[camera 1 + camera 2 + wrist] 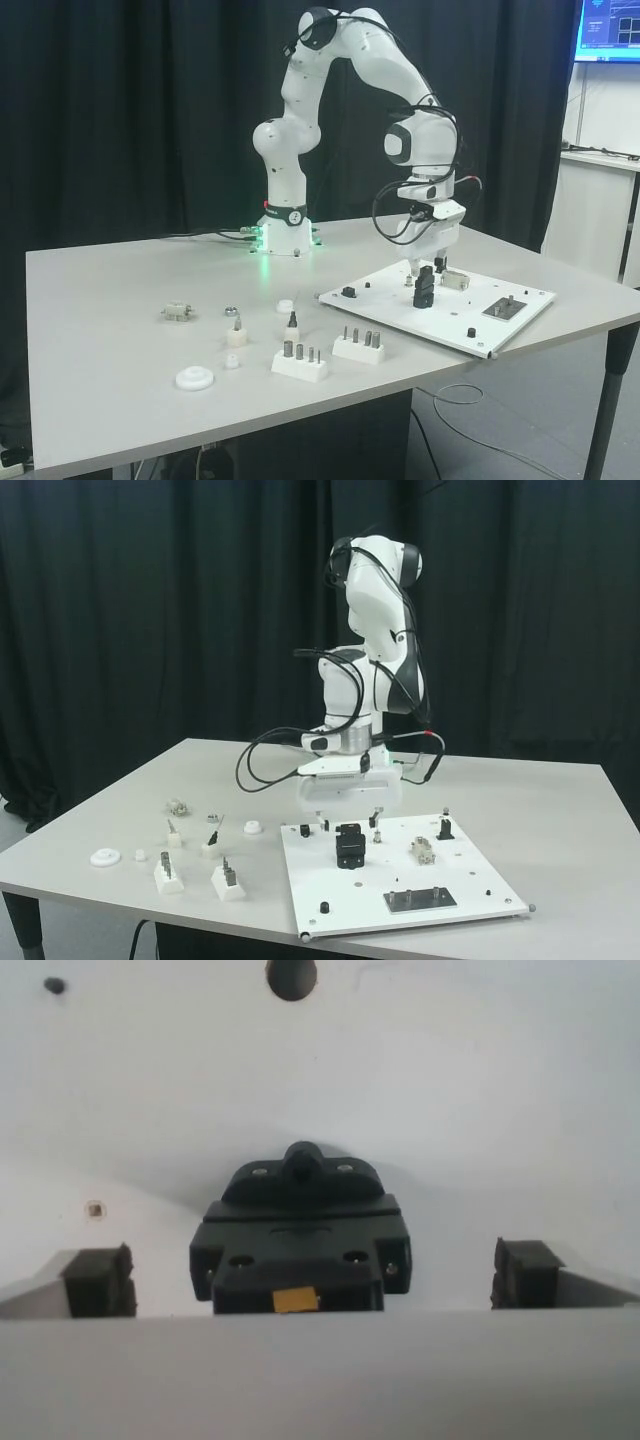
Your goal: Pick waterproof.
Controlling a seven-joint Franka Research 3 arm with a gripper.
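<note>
Black and blocky, the waterproof connector [298, 1235] stands on the white board [400, 880], directly below the claw [310, 1278] and centred between its two fingertips. The claw is spread wide with a fingertip on either side, not touching it, seemingly lined up for a straight descent and squeeze.
</note>
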